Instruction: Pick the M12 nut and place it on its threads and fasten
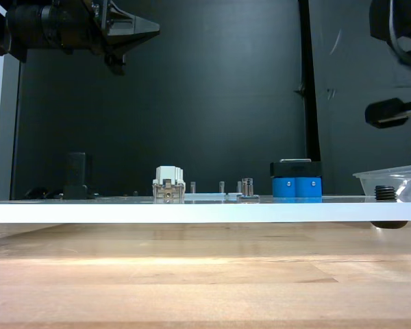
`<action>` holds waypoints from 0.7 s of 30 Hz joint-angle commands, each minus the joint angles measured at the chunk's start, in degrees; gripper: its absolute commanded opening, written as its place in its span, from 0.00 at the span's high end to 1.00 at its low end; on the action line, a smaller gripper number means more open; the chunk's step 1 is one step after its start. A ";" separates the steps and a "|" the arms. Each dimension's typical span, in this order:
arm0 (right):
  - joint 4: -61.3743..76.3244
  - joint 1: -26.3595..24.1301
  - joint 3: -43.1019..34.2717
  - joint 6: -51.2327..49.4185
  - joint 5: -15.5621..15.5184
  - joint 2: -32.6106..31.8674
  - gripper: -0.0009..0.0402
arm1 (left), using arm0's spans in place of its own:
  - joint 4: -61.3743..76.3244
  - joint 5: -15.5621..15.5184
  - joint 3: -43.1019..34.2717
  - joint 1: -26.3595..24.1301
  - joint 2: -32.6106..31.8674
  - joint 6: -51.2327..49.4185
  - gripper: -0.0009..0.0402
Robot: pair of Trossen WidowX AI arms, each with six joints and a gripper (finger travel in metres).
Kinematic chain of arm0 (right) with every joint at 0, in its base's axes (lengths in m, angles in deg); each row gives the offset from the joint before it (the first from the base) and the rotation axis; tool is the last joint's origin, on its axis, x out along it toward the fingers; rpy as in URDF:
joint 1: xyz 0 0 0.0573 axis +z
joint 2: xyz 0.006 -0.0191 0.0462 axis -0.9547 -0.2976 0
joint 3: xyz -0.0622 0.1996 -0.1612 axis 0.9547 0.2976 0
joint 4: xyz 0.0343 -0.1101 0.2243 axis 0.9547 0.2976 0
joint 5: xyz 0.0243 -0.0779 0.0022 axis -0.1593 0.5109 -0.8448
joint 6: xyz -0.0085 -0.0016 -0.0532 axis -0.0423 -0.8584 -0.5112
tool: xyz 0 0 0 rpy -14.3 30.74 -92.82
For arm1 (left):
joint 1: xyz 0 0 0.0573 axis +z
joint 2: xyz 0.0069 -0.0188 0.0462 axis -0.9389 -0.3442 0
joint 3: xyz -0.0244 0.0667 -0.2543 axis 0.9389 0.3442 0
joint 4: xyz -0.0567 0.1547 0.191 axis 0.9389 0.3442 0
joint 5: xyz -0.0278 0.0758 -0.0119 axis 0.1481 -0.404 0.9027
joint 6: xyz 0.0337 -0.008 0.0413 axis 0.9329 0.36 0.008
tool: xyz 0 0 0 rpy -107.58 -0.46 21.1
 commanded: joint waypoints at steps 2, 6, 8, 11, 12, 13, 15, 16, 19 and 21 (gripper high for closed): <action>1.11 -0.28 -0.37 10.95 0.00 0.24 0.98 | -0.02 0.00 -0.02 0.02 -0.02 0.00 0.98; 1.40 -0.92 -0.48 14.05 1.70 1.01 0.98 | 0.00 0.02 -0.02 0.02 -0.02 0.00 0.98; 1.31 -1.73 -0.48 14.97 3.10 1.05 0.98 | 0.00 0.00 -0.02 0.00 -0.02 0.00 0.98; 1.29 -1.99 -0.46 12.76 3.17 1.03 0.98 | 0.00 0.00 -0.02 0.00 -0.02 0.00 0.98; 1.29 -1.99 -0.44 12.81 3.26 1.01 0.97 | 0.00 0.02 -0.02 0.00 -0.02 0.00 0.98; 1.29 -1.97 -0.44 12.83 3.37 1.01 0.96 | 0.00 0.00 -0.02 0.00 -0.02 0.00 0.98; 1.29 -1.99 -0.48 11.67 2.23 1.01 0.93 | 0.00 0.02 -0.02 0.00 -0.02 0.00 0.98; 1.40 -2.01 -0.63 9.40 1.64 1.01 0.91 | 0.00 0.00 -0.02 0.00 -0.02 0.00 0.98; 2.19 -2.60 -2.54 8.26 1.01 1.01 0.84 | -0.02 0.02 -0.02 0.00 -0.02 0.00 0.98; 3.30 -3.61 -3.43 4.39 2.25 1.01 0.79 | 0.00 0.00 -0.02 0.02 -0.02 0.00 0.98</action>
